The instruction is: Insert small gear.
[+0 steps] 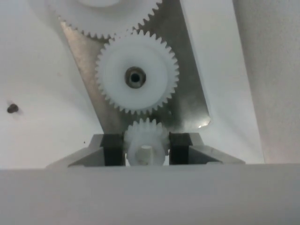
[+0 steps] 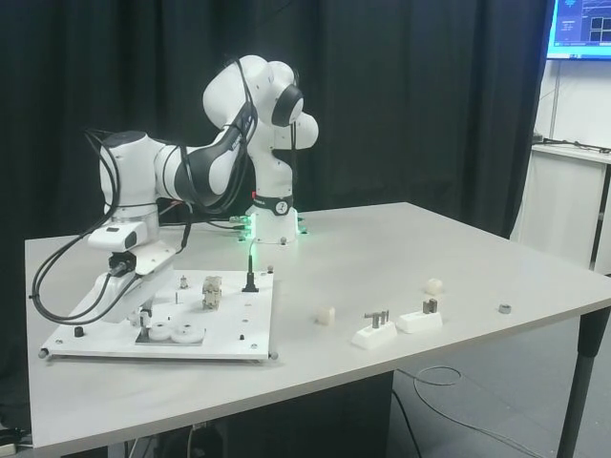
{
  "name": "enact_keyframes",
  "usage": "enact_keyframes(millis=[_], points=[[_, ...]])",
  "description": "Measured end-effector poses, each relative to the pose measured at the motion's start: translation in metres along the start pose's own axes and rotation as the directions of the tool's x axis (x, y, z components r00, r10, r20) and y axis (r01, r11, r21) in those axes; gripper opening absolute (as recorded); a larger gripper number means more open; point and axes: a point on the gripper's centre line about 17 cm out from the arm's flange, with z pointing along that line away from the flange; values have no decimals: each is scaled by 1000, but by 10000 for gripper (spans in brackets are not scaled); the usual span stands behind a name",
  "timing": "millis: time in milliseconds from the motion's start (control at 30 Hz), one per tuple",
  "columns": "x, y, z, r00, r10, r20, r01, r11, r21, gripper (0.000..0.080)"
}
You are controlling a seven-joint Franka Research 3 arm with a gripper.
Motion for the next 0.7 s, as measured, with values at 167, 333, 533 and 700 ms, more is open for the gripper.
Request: enact_keyframes(millis=[167,333,533,700], points=[[-1,0,1,1000,-1,-1,1,1000,1,199],[-1,1,1,1000,-2,-4,2,1000,-1,199],[-1,2,1,1000,-9,-9,9,1000,-3,199],[0,3,1,1000,-13,-15,13,1000,-6,199]])
